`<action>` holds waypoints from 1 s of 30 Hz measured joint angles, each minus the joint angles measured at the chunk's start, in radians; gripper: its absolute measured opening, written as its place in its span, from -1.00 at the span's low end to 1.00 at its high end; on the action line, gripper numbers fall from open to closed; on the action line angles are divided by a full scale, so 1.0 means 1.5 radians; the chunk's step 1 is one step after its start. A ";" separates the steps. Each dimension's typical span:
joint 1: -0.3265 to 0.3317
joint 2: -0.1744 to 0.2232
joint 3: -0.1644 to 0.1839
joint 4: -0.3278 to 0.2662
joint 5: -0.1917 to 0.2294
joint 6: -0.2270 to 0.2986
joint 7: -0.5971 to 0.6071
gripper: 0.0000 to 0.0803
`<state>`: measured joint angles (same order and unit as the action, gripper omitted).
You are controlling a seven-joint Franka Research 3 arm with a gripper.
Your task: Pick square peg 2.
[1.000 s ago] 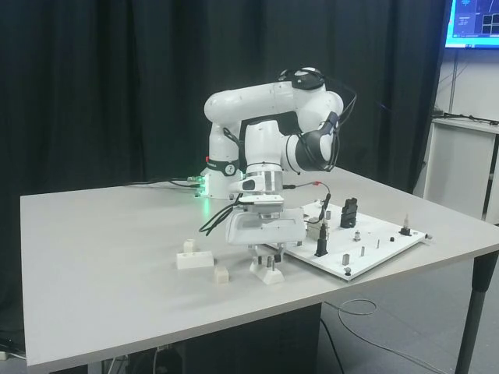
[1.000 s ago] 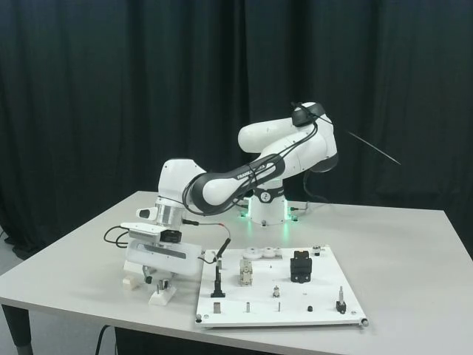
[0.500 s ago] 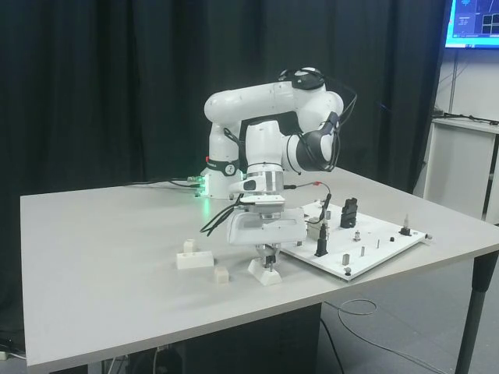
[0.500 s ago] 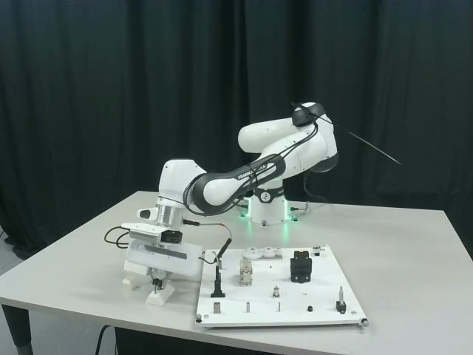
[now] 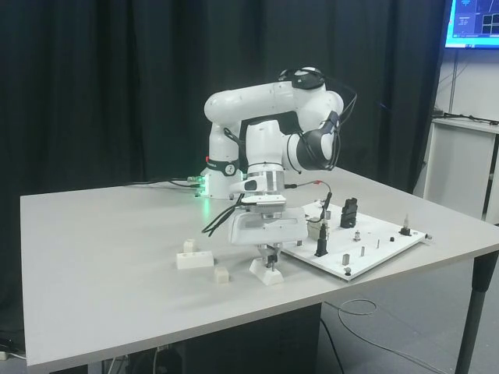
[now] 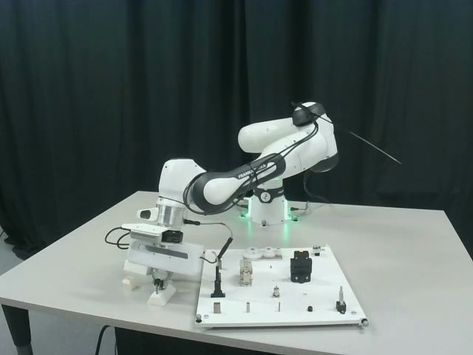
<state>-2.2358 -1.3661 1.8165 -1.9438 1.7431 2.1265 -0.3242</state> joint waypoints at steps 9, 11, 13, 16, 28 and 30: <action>0.006 0.004 -0.009 -0.004 0.000 -0.013 0.001 -0.82; 0.007 0.005 -0.012 -0.004 -0.001 -0.016 0.001 -0.82; 0.008 0.006 -0.016 -0.004 -0.001 -0.018 0.001 -0.82; 0.010 0.008 -0.021 -0.004 -0.001 -0.019 0.001 -0.82; 0.013 0.015 -0.047 0.001 -0.009 -0.028 0.001 -0.82; 0.013 0.016 -0.050 0.002 -0.013 -0.030 0.001 -0.82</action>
